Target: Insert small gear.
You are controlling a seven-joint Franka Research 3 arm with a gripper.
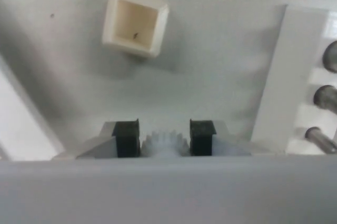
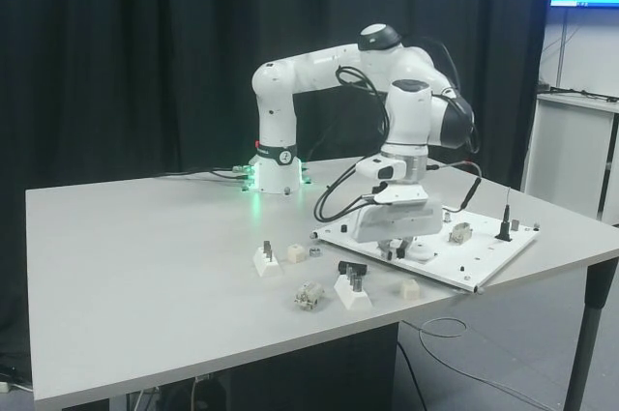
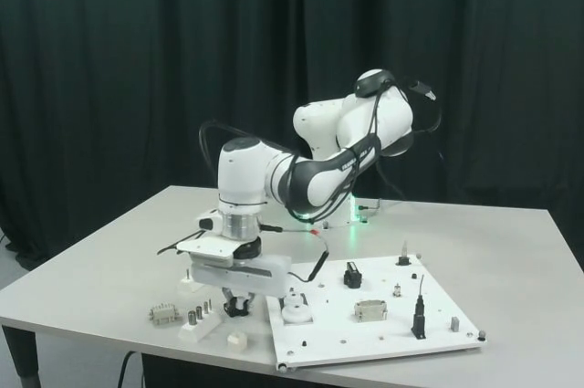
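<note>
Holding the small white toothed plastic gear (image 1: 165,144) clamped between my tool's (image 1: 164,138) black fingers (image 1: 126,138), I hover just beside the white assembly board's (image 1: 295,76) edge, above the grey surface (image 1: 210,50).

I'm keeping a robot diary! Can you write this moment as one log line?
fingers: shut on gear | above table, beside board | gear not inserted

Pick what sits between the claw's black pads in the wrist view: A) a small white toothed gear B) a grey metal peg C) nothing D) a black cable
A: in the wrist view the claw has its black pads closed on a small white toothed gear.
</note>
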